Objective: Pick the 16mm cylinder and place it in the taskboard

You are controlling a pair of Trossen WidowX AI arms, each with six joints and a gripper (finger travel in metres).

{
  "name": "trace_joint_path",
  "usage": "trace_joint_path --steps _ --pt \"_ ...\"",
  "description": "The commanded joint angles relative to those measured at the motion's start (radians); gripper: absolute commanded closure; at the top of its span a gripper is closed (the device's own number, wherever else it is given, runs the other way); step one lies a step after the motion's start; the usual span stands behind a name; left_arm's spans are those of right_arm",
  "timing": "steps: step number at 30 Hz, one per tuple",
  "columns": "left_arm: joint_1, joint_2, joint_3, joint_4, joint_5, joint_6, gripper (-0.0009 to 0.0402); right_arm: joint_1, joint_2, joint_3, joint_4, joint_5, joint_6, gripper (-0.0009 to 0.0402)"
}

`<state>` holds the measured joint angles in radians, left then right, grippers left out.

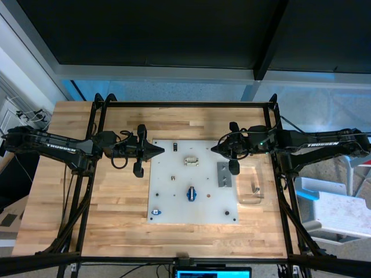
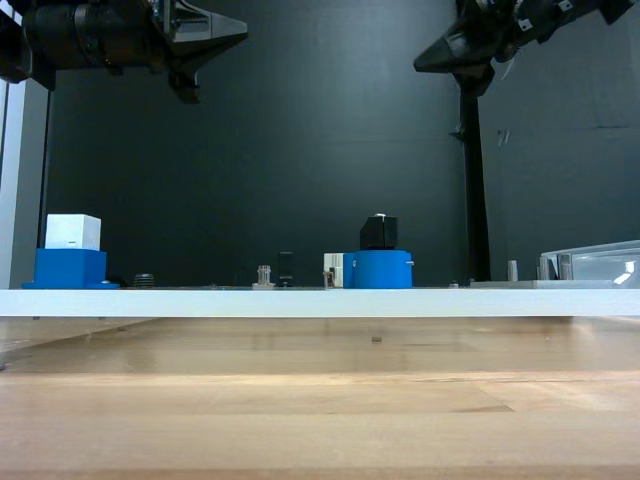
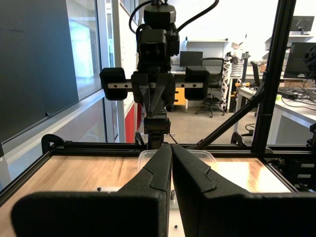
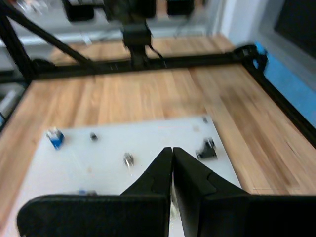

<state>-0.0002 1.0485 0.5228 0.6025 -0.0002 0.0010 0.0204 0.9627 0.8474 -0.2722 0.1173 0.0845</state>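
Both arms hang high over the far half of the taskboard point(image 1: 174, 202), tips pointing inward at each other. The left gripper point(image 1: 156, 149) sits above the board's far-left corner. The right gripper point(image 1: 215, 149) sits above the far-right part, just beyond the grey block point(image 1: 224, 174). Each claw is pressed closed, fingers meeting in a thin line, and neither has hold of anything.

The 16mm cylinder point(image 1: 254, 187) appears to lie as a small pale shape inside the clear tray point(image 1: 241, 200), just right of the board and off it. At this size I cannot say whether it stands or lies.

The first risk is a descent with the claw closed, which would knock the peg aside rather than straddle it, so the fingers must part first. The tray's walls are transparent and easily misjudged, and a finger catching the rim could shove the tray or tip it. The peg is much smaller than a finger, so an off-centre pinch could squirt it out, and if it lies on its side it may roll.

The tray lies close in to the right arm, so that arm must fold back to reach it, and its wrist could brush the grey block. A small metal post point(image 4: 128, 159) on the board looks alike and could be mistaken for the target. At insertion, a tilted peg could jam at the hole's edge
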Motion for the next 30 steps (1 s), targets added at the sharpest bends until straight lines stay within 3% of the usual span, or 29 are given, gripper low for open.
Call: trace_joint_path --steps 1,8,17,30 --pt "0.0 0.0 0.0 0.0 0.0 0.0 0.0393 0.002 0.0 0.056 -0.148 0.023 0.013 0.0393" --pt "0.0 0.0 0.0 0.0 0.0 0.0 0.0393 0.007 0.006 0.145 -0.397 0.022 0.057 0.0393" --pt "0.0 0.0 0.0 0.0 0.0 0.0 0.0393 0.024 0.019 0.172 -0.608 0.022 0.132 0.0393" --pt "0.0 0.0 0.0 0.0 0.0 0.0 0.0393 0.157 0.029 0.189 -0.836 0.013 0.232 0.0393"
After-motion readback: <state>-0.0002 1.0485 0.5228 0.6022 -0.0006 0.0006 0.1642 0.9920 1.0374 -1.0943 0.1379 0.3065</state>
